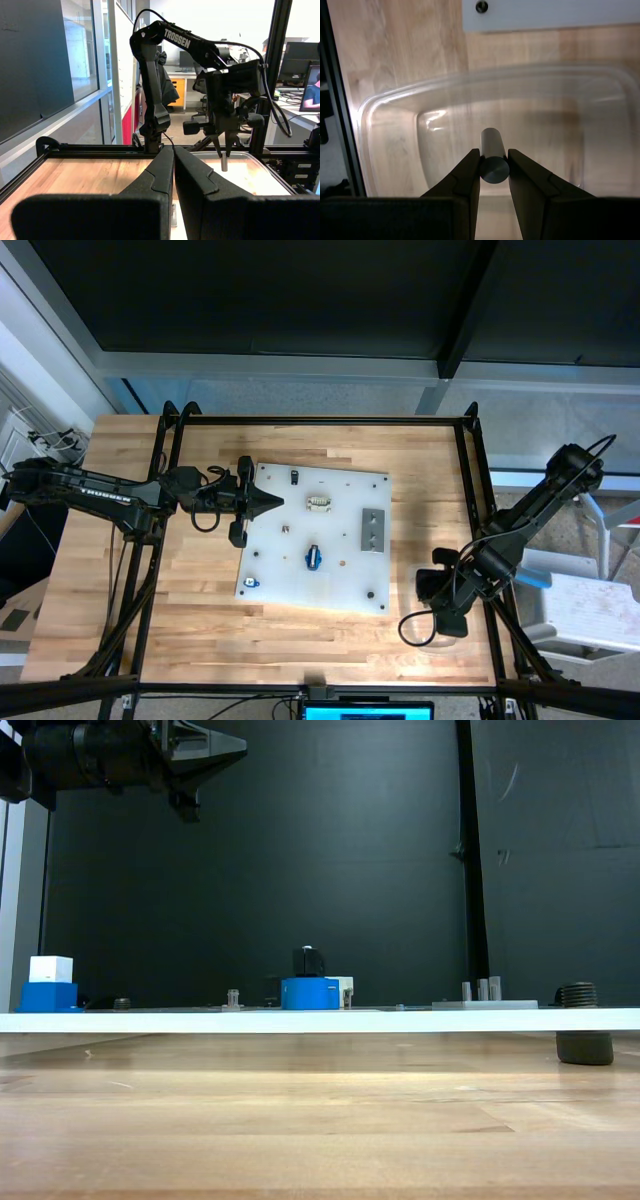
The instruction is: Pick the 16mm cylinder and place it in the container
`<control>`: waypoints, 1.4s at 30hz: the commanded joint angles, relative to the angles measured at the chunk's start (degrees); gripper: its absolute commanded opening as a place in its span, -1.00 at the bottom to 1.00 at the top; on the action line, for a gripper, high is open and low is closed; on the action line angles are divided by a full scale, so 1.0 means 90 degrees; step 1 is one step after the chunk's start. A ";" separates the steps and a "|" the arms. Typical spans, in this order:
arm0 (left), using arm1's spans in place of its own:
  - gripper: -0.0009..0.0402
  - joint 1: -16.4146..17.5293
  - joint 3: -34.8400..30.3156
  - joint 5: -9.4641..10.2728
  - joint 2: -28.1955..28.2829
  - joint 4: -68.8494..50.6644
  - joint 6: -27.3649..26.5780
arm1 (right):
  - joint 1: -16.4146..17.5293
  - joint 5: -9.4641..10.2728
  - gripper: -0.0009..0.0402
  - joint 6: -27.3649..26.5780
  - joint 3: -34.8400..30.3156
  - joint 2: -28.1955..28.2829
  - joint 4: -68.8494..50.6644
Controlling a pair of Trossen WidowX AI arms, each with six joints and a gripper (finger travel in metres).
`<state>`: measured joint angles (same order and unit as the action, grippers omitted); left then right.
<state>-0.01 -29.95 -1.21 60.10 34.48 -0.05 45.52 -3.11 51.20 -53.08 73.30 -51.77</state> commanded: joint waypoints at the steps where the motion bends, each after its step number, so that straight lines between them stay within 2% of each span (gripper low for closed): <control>1: -0.96 0.0000 0.0000 -0.0002 0.0000 0.0000 0.0000 | 0.0015 0.0041 -0.91 -0.0027 0.0204 -0.0019 0.0304; 4: -0.96 0.0002 0.0000 -0.0002 0.0000 0.0000 0.0002 | 0.0019 0.0078 -0.91 -0.0078 0.0335 -0.0024 0.0539; 8: -0.96 0.0000 0.0000 -0.0002 0.0000 0.0000 0.0002 | 0.0024 0.0367 -0.91 -0.0053 0.0597 -0.0075 0.0998; 14: -0.96 0.0000 0.0000 -0.0002 0.0000 0.0000 0.0002 | 0.0029 0.0476 -0.91 -0.0044 0.0804 -0.0080 0.1452; 34: -0.96 0.0002 0.0000 -0.0002 0.0000 0.0000 0.0002 | 0.0032 0.0474 -0.91 -0.0039 0.1338 -0.0080 0.2140; 42: -0.96 0.0002 0.0000 -0.0002 0.0000 0.0000 0.0002 | 0.0032 0.0469 -0.64 0.0117 0.1467 -0.0080 0.2229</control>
<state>-0.01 -29.93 -1.21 60.07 34.48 -0.05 45.80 1.15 52.10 -39.86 72.53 -31.68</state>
